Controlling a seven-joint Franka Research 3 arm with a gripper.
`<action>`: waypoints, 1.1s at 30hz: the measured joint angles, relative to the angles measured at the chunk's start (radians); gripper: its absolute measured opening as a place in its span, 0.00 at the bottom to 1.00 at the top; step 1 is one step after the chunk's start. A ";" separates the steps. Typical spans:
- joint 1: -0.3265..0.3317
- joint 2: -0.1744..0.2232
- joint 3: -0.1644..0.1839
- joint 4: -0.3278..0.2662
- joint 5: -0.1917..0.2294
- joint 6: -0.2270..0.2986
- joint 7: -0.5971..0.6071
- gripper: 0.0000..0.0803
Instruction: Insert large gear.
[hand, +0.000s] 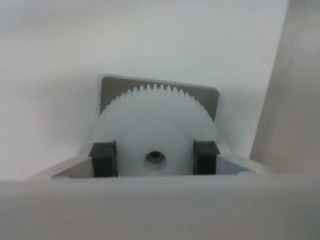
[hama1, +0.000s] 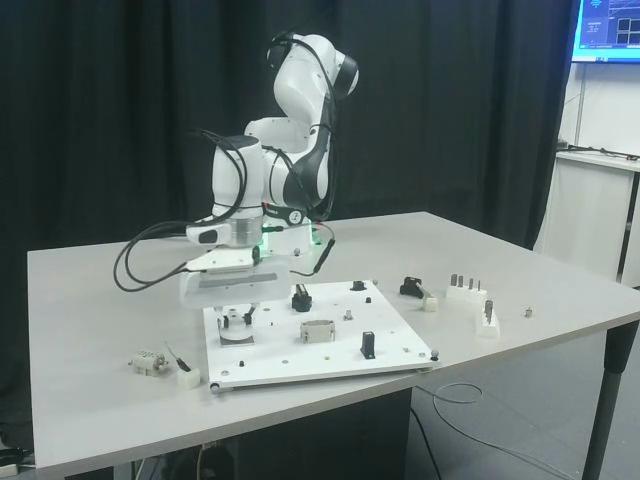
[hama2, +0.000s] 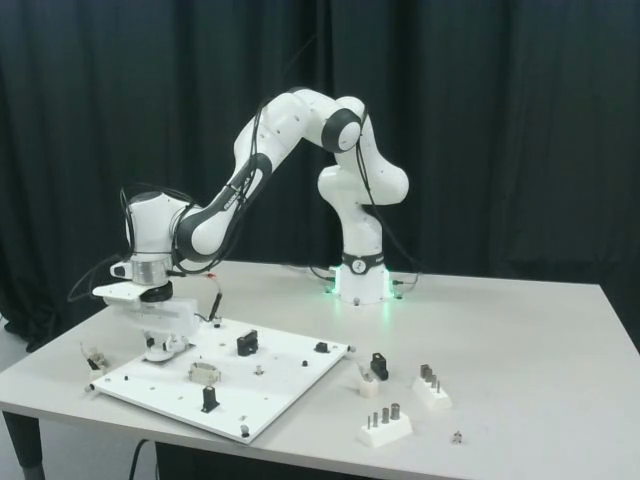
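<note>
first room view: the worktop (hama1: 90, 300) carries the white board (hama1: 390, 352); at its near left corner the gripper (hama1: 238, 318) hangs low, fingers (hand: 104, 159) pinching the large gear (hand: 155, 120) over a grey plate (hand: 112, 87). keep the bore vertical, lower slowly.

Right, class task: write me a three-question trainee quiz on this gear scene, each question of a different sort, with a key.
1. True or false: the gripper holds the large gear.
2. What colour are the fingertips?
3. The gear sits over: A) the grey plate on the white board; B) the bare table; C) the floor.

Key: 1 true; 2 black; 3 A.
</note>
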 joint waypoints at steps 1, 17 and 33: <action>0.000 0.000 0.000 0.000 0.000 0.000 -0.026 0.41; 0.000 -0.006 0.002 -0.012 0.006 0.014 -0.294 0.41; -0.004 -0.015 0.000 -0.032 0.069 0.034 0.052 0.41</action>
